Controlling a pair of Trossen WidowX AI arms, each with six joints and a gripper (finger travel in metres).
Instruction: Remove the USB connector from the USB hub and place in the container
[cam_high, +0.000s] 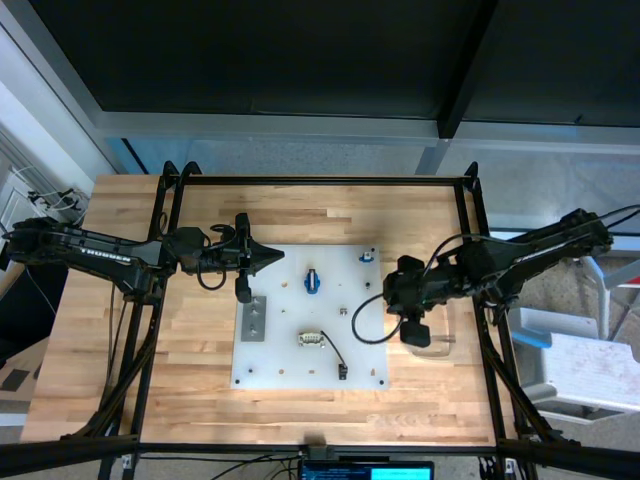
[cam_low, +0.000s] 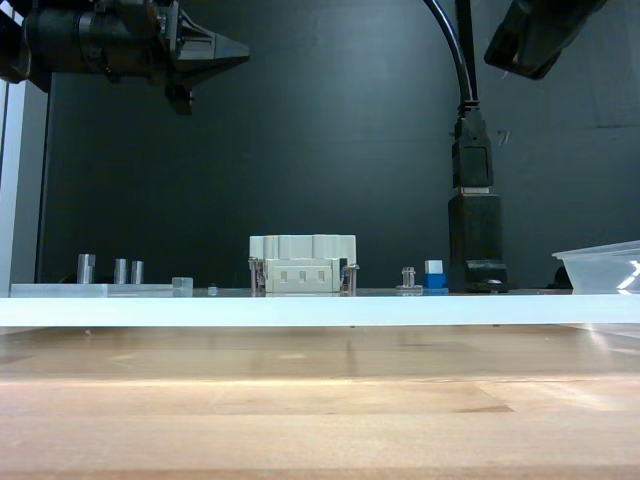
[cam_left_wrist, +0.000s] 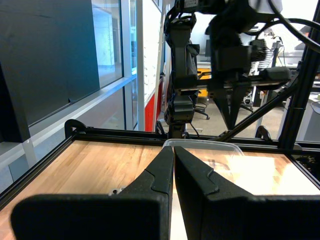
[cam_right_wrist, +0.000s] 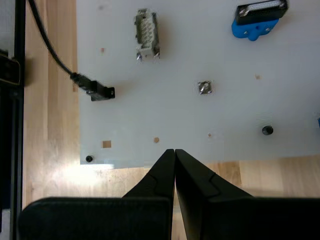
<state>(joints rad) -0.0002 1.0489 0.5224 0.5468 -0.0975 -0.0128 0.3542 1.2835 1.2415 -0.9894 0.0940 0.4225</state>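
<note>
We judge extraction unstarted: the USB connector stands plugged in its hub, the left end effector parked closed over the left edge of the board, the right end effector closed, empty, beside the container.

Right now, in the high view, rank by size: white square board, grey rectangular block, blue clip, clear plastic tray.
White square board
Clear plastic tray and grey rectangular block: alike, tray partly covered by the right gripper
Blue clip
Left gripper hangs near the board's far-left corner.
</note>
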